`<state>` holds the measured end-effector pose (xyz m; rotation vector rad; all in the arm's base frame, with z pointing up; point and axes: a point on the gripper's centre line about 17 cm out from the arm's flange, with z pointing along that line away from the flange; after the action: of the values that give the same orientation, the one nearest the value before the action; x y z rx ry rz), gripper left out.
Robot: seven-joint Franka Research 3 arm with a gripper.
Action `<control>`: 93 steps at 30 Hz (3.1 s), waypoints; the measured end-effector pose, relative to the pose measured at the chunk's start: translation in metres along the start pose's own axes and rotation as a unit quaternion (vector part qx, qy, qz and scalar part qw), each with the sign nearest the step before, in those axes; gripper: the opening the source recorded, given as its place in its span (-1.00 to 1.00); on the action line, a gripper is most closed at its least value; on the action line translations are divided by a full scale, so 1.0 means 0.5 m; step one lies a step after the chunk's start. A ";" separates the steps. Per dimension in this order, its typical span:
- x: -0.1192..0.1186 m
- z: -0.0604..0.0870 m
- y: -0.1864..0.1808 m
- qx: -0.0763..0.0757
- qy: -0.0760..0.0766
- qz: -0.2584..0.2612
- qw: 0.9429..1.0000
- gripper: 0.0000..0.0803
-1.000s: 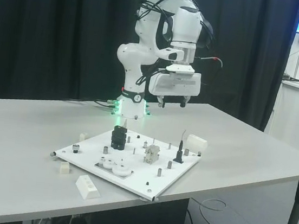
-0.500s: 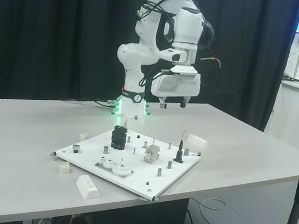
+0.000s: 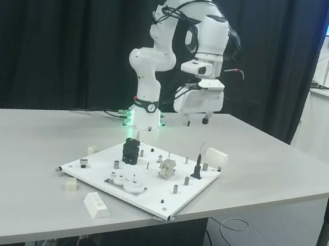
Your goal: Remove USB.
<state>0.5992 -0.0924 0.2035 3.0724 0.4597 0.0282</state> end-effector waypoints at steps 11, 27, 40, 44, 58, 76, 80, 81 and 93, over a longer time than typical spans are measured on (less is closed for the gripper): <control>0.033 0.064 0.001 -0.005 0.006 -0.026 1.000 0.99; 0.052 0.148 -0.034 0.003 -0.010 -0.060 0.998 0.99; 0.039 0.182 -0.055 0.010 -0.029 -0.066 0.997 0.99; 0.037 0.189 -0.057 0.011 -0.032 -0.067 0.997 0.99; 0.026 0.193 -0.055 0.014 -0.040 -0.054 0.998 0.66; 0.037 0.185 -0.059 0.015 -0.038 -0.051 0.998 -0.93; 0.036 0.185 -0.058 0.015 -0.038 -0.049 0.998 -0.93; 0.036 0.185 -0.058 0.015 -0.038 -0.048 0.998 -0.93; 0.043 0.175 -0.047 0.012 -0.034 -0.038 0.999 -0.93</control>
<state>0.6147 -0.0665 0.1155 3.0645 0.5761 -0.0834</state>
